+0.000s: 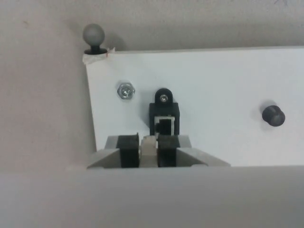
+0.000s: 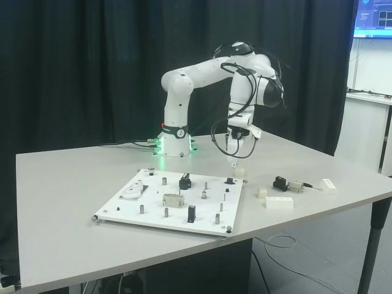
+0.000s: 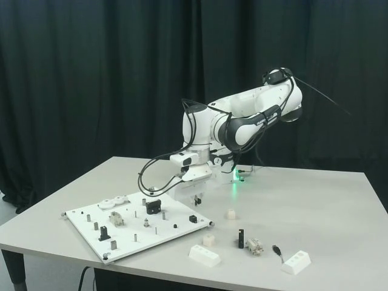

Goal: Place Ethernet.

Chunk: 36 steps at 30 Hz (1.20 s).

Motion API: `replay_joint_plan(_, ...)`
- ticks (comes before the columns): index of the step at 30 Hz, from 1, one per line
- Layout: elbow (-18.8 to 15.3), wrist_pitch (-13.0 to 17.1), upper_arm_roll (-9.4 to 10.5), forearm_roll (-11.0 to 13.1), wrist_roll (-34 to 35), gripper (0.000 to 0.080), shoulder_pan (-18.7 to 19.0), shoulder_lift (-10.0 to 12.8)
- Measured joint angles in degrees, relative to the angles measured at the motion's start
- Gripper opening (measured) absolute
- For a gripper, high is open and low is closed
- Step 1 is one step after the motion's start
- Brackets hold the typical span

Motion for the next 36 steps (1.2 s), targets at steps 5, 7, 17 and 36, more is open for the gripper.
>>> replay_joint_plan(5,0.0,0.1,0.00,0.0,0.0,0.0078,0.0,0.0)
replay_joint_plan(7,0.0,0.2,0.00,0.0,0.1,0.0078,0.0,0.0)
replay_joint_plan(17,0.0,0.4,0.07,0.0,0.1,0.0078,-0.1,0.0)
replay_joint_plan(36,0.7,-1.7,1.32,4.6,2.1,0.0078,2.3,-0.2)
